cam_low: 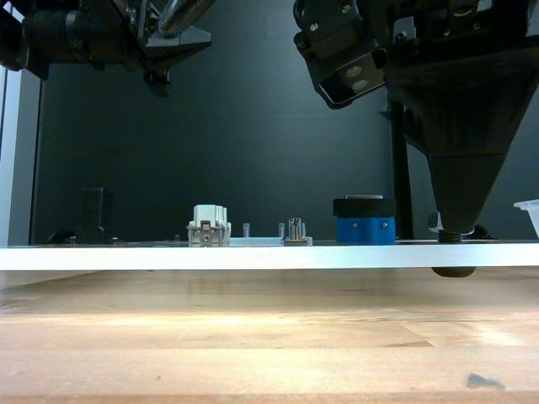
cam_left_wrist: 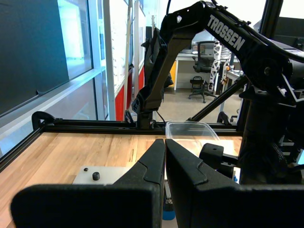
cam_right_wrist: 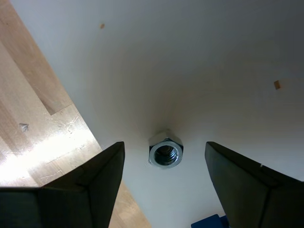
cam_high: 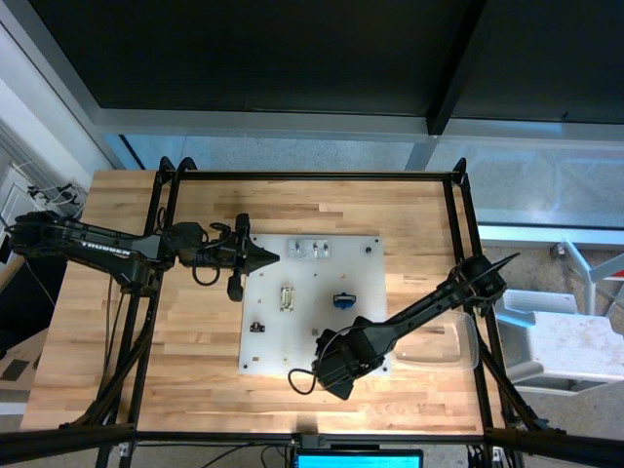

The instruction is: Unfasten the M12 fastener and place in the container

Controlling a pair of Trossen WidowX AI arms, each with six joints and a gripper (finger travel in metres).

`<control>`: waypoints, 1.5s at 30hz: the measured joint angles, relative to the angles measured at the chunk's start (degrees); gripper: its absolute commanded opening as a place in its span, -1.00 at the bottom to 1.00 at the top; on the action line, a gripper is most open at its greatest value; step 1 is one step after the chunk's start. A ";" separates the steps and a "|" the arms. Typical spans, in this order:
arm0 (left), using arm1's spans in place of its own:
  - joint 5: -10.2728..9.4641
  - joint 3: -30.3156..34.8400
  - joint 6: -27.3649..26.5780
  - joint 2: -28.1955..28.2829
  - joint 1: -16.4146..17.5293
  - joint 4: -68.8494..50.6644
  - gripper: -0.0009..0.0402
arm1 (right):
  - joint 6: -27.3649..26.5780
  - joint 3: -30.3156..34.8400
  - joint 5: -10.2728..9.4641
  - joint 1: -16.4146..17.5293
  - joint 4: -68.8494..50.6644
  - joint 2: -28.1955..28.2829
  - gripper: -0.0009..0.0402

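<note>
My right gripper (cam_low: 456, 225) hangs straight down over the near right part of the white board (cam_high: 292, 341). Its fingers (cam_right_wrist: 95, 183) are spread wide and hold nothing. The silver nut (cam_right_wrist: 166, 154) sits right between them, in the middle of the gap. Neither finger touches it. I can look down into its dark hole, but I cannot tell if it is on its stud. It is on the board, not in the tray.

The tray (cam_high: 474, 341) lies on the tabletop (cam_high: 195, 375), off to the side of these fingers. It is just past the board's right edge, and part of it is under the right arm. A blue block (cam_high: 343, 301) stands on the board a little beyond the fingers.

My left gripper (cam_high: 265, 257) is up in the air at the board's far left edge, well apart from the nut. Its fingers (cam_left_wrist: 187, 166) are pressed together with nothing in them. They point across the board, and the tray shows far ahead of their tips.
</note>
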 measured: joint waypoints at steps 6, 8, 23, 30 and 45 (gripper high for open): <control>0.00 0.02 -0.02 0.00 0.00 -0.02 -0.96 | 0.07 -0.04 0.02 -0.15 0.00 0.02 -0.24; 0.00 0.00 0.00 0.00 0.00 -0.02 -0.96 | 0.07 -0.04 0.02 -0.17 0.00 0.02 -0.33; 0.00 0.02 0.00 0.00 0.00 -0.02 -0.96 | 0.07 -0.11 -0.04 -0.31 0.00 0.02 -0.80; 0.00 0.02 -0.02 0.00 0.00 -0.02 -0.96 | 0.07 0.02 -0.02 -0.33 -0.31 -0.13 -0.86; 0.00 0.02 0.00 0.00 0.00 -0.02 -0.96 | -12.15 0.35 -0.46 -0.37 -0.72 -4.07 -0.92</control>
